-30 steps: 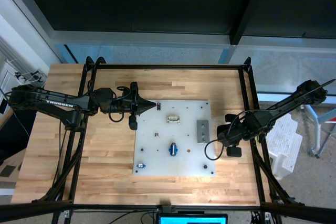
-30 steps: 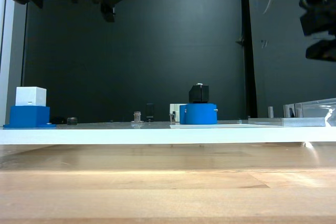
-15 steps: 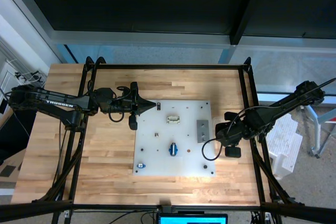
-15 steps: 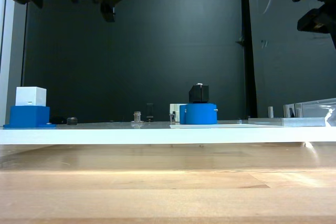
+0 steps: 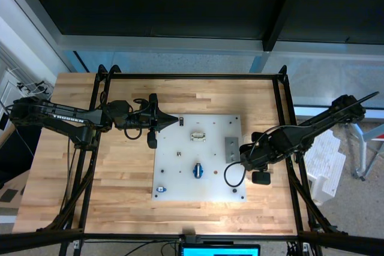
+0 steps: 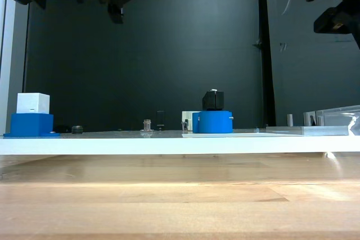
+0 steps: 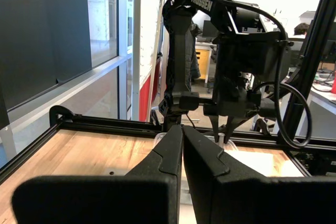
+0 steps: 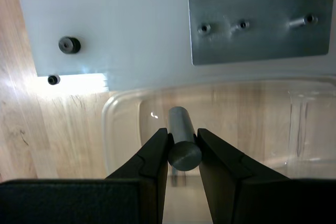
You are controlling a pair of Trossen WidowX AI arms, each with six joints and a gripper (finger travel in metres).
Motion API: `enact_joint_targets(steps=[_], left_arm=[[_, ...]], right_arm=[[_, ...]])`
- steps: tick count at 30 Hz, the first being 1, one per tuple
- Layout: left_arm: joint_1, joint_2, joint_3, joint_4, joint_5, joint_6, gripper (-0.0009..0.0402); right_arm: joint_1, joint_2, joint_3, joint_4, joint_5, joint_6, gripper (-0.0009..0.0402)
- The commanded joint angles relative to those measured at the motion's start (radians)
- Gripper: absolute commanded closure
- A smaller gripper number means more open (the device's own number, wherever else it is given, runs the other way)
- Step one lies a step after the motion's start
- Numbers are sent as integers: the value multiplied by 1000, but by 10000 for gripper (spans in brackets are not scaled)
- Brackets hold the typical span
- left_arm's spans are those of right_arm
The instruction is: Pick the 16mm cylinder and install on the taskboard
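Both jaws of the right gripper (image 5: 242,159) are clamping the 16mm cylinder (image 8: 184,142), a short silver-grey round metal peg. They are holding it above a clear plastic tray (image 8: 123,114) at the three o'clock edge of the taskboard (image 5: 210,127), a large white square flat plate. Just past the tray's rim, a grey rectangular metal block (image 8: 262,22) carrying three small pegs is lying on the plate. A small black round fitting (image 8: 69,44) is sitting near the plate's corner. The left gripper (image 5: 176,119), jaws pressed together on nothing, is hanging over the plate's ten o'clock corner, well apart, above the wooden table (image 5: 120,166).
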Motion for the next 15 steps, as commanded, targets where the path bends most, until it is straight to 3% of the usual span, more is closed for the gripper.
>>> enact_joint_targets(steps=[1,15], left_arm=[[0,0,0,0,0,0,393],[0,0,0,1,0,0,393]], right_arm=[[-9,29,23,6,0,-2,393],[-76,159,124,9,17,-11,393]])
